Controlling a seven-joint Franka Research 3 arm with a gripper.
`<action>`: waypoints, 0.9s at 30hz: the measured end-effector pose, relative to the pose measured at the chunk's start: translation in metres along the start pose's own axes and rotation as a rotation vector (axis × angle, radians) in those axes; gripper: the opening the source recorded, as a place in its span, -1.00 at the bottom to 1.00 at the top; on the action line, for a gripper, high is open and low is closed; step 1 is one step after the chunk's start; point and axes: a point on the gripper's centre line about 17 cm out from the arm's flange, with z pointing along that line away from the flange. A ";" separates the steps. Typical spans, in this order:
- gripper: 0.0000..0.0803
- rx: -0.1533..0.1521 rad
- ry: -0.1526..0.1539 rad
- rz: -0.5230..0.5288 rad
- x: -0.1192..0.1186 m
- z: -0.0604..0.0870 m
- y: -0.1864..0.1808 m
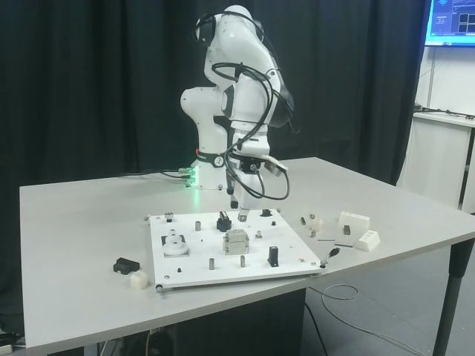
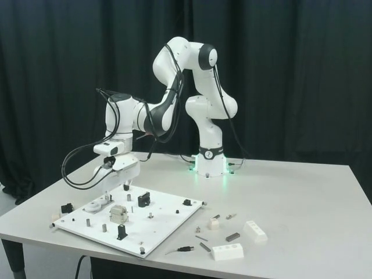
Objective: Remove waterproof.
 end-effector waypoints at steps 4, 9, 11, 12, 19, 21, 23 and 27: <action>0.99 -0.002 -0.001 -0.007 -0.001 0.003 0.001; 0.99 -0.007 -0.001 -0.013 -0.002 0.008 0.003; 0.99 -0.007 0.000 -0.012 -0.002 0.010 0.003; 0.99 -0.007 0.000 -0.011 -0.002 0.011 0.003; 0.99 -0.004 0.008 0.002 -0.002 0.020 0.003; 0.99 -0.001 0.012 0.005 -0.002 0.023 0.002; 0.99 0.002 0.017 0.008 -0.001 0.026 0.001; 0.99 0.006 0.022 0.009 0.000 0.030 0.000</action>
